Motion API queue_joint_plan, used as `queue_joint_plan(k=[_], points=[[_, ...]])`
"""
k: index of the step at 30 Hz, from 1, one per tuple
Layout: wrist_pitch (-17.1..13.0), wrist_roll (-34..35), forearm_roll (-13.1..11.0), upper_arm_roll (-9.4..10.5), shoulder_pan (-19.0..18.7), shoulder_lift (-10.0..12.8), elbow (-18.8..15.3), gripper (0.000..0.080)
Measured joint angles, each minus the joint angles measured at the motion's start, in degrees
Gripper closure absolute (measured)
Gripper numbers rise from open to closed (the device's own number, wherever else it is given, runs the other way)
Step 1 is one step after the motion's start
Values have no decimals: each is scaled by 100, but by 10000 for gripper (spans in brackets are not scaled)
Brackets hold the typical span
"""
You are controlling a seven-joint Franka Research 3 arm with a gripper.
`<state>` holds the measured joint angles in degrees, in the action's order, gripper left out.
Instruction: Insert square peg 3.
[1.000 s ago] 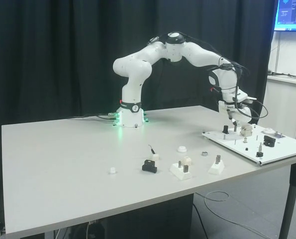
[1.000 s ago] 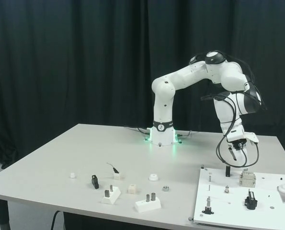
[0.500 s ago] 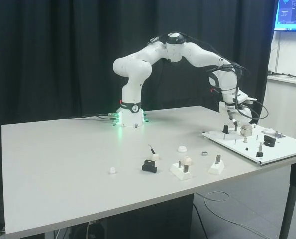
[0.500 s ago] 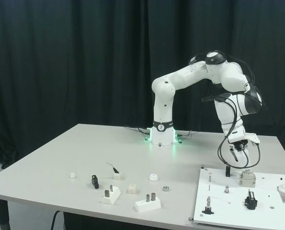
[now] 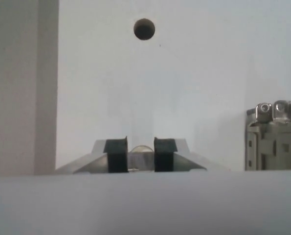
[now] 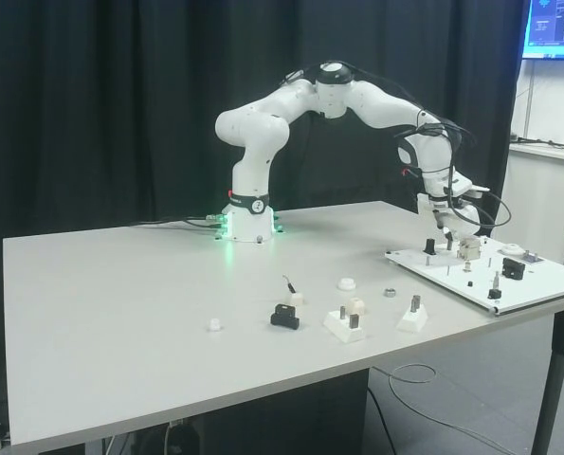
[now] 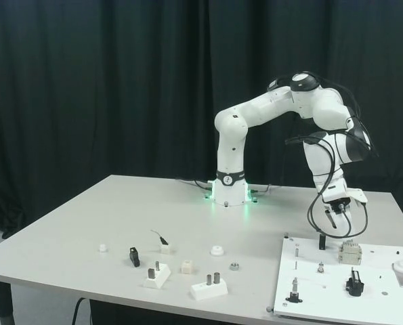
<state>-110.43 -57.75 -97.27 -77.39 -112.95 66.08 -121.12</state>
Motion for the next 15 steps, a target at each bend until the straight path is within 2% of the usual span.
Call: queue_joint_plan(k=[14, 15], points=[[-42, 152, 121, -59, -11, 1, -15, 692], [-36, 169, 131, -69, -13, 1, -15, 128]])
